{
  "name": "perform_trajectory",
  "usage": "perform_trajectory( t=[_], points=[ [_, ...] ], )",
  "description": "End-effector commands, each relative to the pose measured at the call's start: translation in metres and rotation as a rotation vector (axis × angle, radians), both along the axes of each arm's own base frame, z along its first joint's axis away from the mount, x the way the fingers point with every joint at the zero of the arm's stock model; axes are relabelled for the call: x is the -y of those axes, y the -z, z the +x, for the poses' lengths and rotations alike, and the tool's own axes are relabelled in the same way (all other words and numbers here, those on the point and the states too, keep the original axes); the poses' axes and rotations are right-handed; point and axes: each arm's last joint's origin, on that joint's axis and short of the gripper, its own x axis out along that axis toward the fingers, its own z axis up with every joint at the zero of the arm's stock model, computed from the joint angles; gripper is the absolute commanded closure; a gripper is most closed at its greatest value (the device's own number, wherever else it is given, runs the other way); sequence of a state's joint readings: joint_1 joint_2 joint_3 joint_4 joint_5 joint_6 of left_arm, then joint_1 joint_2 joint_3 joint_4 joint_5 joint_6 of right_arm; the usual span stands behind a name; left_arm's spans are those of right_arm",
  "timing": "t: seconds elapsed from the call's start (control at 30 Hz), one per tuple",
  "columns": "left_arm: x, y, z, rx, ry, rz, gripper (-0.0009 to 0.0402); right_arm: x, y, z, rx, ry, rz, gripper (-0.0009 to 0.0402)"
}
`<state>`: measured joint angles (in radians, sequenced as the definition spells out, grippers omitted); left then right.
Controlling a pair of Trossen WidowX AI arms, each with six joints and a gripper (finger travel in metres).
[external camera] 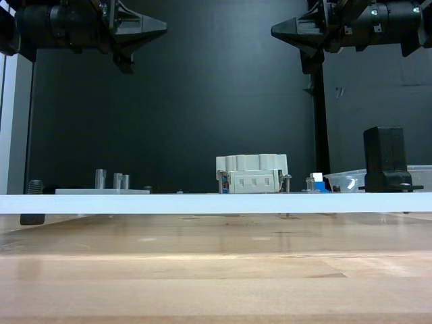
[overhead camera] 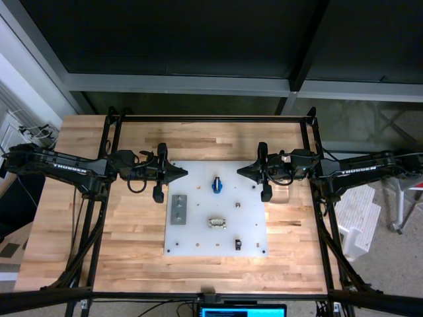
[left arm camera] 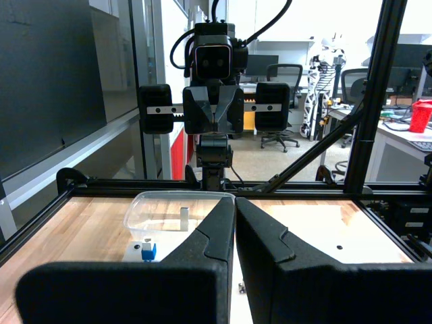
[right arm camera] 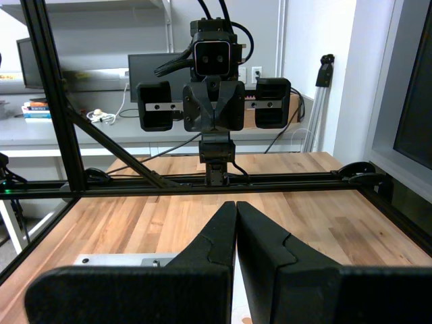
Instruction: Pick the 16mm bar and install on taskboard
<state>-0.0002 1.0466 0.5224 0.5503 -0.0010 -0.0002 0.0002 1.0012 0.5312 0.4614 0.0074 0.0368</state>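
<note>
Pre-pick by the looks: spotting left end effector (overhead camera: 184, 173) pinched shut high over the taskboard's (overhead camera: 198, 239) 10 o'clock corner, right end effector (overhead camera: 239, 172) shut too at 2 o'clock, likely 16mm bar (left arm camera: 183, 217) standing in the clear tray (left arm camera: 174, 194) nearby, so gotta open right and dip in.

L arm (overhead camera: 59, 164) reaches in from the table's (overhead camera: 132, 264) left edge, R arm (overhead camera: 360, 168) from its right edge. Both are stretched approx. level, well above the top. The left gripper (overhead camera: 181, 173) and right gripper (overhead camera: 242, 172) point at each other over the far half, tips apart. Each gripper's fingers are pressed together, no gap btwn them.
</note>
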Motion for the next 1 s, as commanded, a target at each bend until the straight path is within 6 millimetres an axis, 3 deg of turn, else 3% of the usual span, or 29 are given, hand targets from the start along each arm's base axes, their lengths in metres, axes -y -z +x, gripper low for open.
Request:
perform_trajectory(
  t=[0.03,0.5,0.73,1.0],
  points=[
    [0.0,0.0,0.0,0.0,0.0,0.0,0.0393,0.0,0.0,0.0,0.0,-0.001,0.003,0.0393],
    [0.0,0.0,0.0,0.0,0.0,0.0,0.0393,0.0,-0.001,0.0,-0.022,0.0,0.041,0.0393],
    [0.0,0.0,0.0,0.0,0.0,0.0,0.0393,0.0,-0.018,0.001,-0.295,-0.005,-0.035,0.0393],
    [0.0,0.0,0.0,0.0,0.0,0.0,0.0393,0.006,-0.036,-0.015,-0.622,0.002,-0.068,0.0393]
  ],
)
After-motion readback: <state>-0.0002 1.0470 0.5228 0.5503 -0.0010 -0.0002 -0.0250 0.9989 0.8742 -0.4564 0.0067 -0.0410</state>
